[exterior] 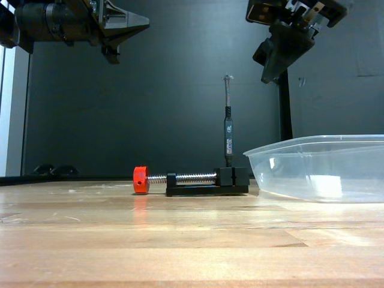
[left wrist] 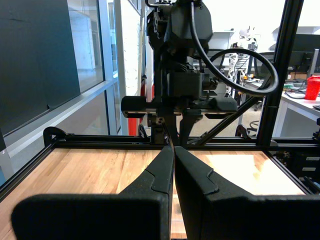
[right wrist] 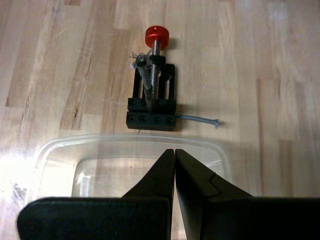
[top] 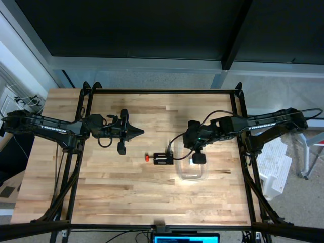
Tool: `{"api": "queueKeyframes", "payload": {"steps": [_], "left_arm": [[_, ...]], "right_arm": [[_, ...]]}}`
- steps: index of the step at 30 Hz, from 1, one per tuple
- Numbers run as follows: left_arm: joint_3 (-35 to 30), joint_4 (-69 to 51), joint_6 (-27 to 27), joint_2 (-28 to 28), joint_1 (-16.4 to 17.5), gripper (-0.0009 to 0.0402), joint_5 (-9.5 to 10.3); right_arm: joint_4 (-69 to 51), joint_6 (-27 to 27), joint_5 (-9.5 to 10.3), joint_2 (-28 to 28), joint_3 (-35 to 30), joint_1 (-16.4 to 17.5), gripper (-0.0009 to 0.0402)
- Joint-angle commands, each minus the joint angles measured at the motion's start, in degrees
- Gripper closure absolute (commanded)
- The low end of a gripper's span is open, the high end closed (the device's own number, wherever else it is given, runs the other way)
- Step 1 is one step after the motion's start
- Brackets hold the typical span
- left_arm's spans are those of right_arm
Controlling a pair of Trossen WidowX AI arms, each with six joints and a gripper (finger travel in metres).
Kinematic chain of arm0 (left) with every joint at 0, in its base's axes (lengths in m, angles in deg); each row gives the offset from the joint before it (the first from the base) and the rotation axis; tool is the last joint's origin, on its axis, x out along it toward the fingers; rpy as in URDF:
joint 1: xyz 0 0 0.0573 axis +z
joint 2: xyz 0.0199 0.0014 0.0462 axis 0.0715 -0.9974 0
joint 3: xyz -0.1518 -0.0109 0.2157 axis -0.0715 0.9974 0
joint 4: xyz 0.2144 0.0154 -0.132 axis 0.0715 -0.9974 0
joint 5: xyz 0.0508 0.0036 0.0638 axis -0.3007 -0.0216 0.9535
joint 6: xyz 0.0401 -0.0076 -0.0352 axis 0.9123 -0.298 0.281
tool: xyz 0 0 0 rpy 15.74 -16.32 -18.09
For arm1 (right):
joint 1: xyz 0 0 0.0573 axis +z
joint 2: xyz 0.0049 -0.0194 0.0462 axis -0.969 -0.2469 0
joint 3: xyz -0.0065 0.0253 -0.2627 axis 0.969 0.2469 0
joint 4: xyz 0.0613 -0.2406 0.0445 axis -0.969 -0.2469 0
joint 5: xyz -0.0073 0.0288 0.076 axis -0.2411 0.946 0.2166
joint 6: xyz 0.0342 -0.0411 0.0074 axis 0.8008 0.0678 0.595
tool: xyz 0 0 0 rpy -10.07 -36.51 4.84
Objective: Remove the USB-C connector from taskboard and place in the container
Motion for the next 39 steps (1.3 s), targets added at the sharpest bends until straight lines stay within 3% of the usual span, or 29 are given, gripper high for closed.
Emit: {"api": "queueKeyframes", "payload": {"steps": [1,5,17,28,39], "left_arm": [[-0.02,0.0,0.0,0.0,0.02,0.0393,-0.02],[-0.02,0.02,0.0,-0.02,0.02,0.0393,-0.02],[-0.02,0.02,0.0,-0.02,0.02,0.0393,-0.02],[-0.02,0.02,0.0,0.0,0.0,0.0393,-0.02],[-0.02,0.02,0.0,0.0,0.0,0.0393,-0.02]], "right_arm": [[-2.16,1.6,-0.24,-2.29,-1.7,0.22,0.0388],[-3.65,2.75,-1.77,-4.83,-3.23,0.59,0.0358],[-4.42,4.26,-1.73,-12.33,-9.27,1.68,0.0262],[-6.82,3.76,-1.68,-19.15,-15.69,1.84,0.0248],[-5.68,3.04,-1.66,-22.58,-16.59,2.05,0.0247]]}}
